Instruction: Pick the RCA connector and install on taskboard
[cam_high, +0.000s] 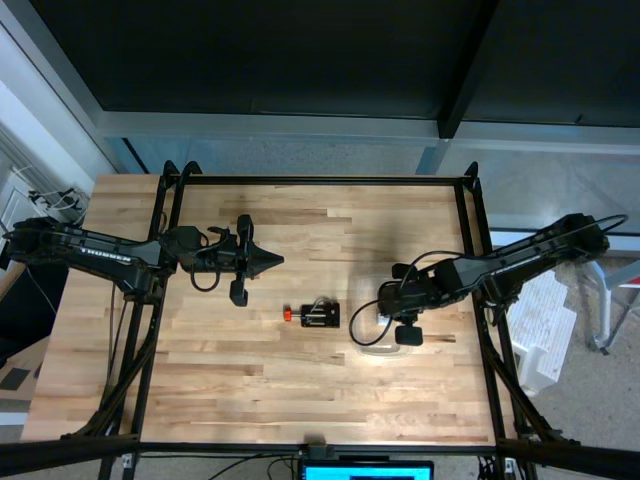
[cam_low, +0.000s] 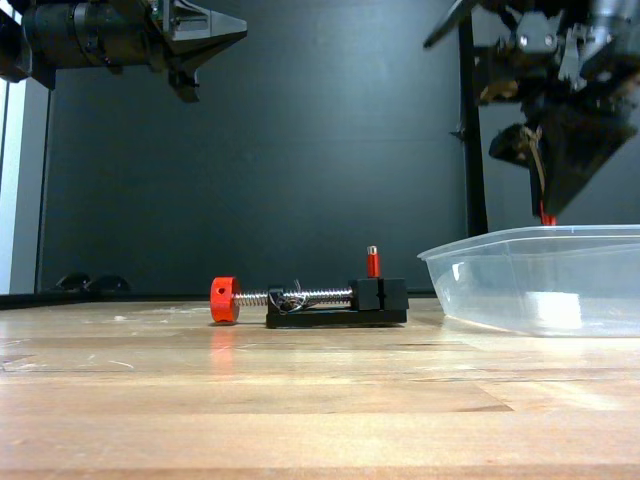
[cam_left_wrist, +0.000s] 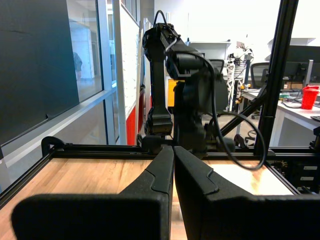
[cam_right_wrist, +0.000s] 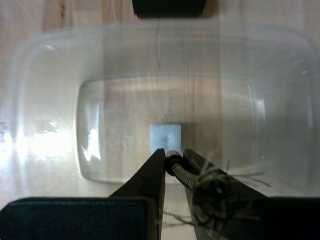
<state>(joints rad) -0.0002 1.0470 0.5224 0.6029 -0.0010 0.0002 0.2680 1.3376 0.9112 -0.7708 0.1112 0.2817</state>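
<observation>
Because my right hand, above the tray, clamps the RCA connector at fingertips only, it may twist loose; left hand, closed, hangs well apart.

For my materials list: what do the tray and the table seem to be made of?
The tray: probably clear glossy plastic; the wood shows through. The table: pale wood planks, grain visible. The right gripper hangs over the tray, shut on the RCA connector; the left gripper, shut, hovers over the table's left part.
</observation>
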